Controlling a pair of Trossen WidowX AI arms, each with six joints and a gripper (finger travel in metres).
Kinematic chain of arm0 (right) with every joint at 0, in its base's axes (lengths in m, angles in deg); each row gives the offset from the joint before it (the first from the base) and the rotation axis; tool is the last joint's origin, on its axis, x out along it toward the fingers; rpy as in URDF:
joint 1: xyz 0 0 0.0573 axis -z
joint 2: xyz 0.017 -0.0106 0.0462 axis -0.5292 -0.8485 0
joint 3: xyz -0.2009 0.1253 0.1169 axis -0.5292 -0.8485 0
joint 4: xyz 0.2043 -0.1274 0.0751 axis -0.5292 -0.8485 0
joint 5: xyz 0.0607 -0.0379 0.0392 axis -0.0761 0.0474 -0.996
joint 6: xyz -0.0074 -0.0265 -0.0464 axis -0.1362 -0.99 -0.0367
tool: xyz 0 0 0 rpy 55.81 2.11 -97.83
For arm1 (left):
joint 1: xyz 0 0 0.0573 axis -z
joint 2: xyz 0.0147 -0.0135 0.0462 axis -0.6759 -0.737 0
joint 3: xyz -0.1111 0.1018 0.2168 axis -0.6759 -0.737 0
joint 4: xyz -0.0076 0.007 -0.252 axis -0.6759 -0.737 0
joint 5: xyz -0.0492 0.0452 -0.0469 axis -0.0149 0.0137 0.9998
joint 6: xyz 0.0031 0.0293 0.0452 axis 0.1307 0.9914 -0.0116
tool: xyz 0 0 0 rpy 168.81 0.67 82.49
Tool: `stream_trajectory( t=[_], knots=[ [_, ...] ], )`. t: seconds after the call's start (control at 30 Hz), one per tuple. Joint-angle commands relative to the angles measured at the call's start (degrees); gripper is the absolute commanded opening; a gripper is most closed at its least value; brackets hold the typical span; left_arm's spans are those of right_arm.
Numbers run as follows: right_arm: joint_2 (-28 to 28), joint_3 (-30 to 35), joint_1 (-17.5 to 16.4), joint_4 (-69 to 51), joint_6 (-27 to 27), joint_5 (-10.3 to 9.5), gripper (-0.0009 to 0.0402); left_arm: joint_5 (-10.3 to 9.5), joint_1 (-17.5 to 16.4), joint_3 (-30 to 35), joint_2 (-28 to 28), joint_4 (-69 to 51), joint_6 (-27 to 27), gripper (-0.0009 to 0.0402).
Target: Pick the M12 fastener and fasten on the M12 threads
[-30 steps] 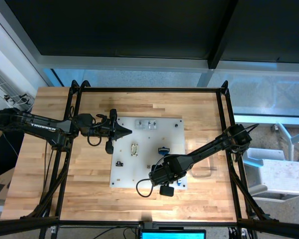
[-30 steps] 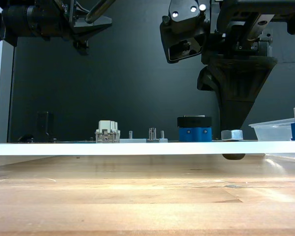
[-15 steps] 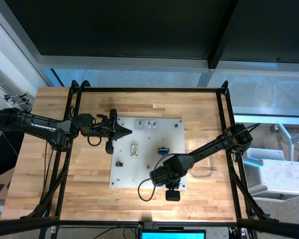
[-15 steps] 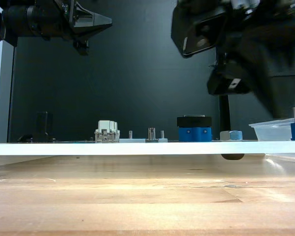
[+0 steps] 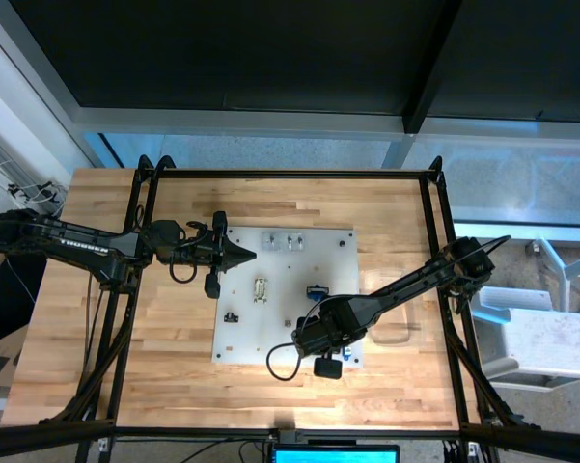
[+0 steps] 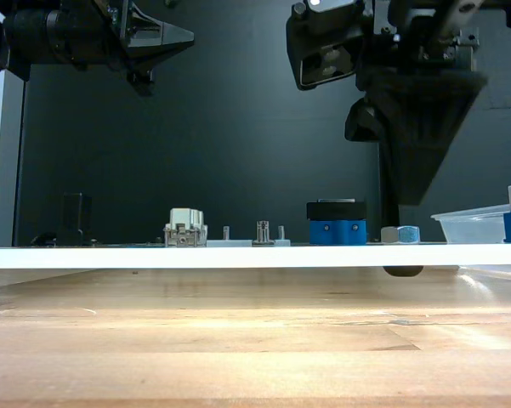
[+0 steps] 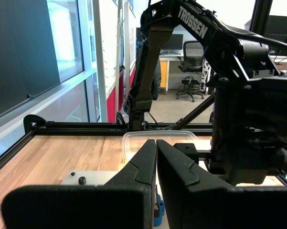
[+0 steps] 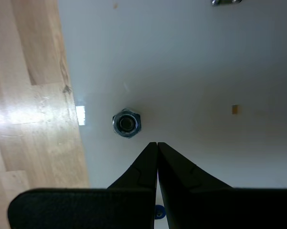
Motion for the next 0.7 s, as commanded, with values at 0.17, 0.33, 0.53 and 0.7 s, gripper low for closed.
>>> stream_trajectory(
  t=[0.17,0.33,0.53,0.7],
  knots=[
    [-2.05,0.02,0.0,2.56,1.29,0.5,0.0,0.02,-0.02,0.02,-0.02,0.0,0.02,0.0],
    [-2.05,0.02,0.0,3.13,1.27,0.52,0.0,0.02,0.0,0.02,-0.02,0.0,0.02,0.0],
    [-2.05,-0.09,-0.04,3.02,0.98,-2.08,0.0,0.02,0.0,0.02,-0.02,0.0,0.02,0.0],
    [-1.92,-0.09,-0.07,2.03,-3.15,-15.76,0.0,0.02,0.0,0.02,-0.02,0.0,0.02,0.0]
  ],
)
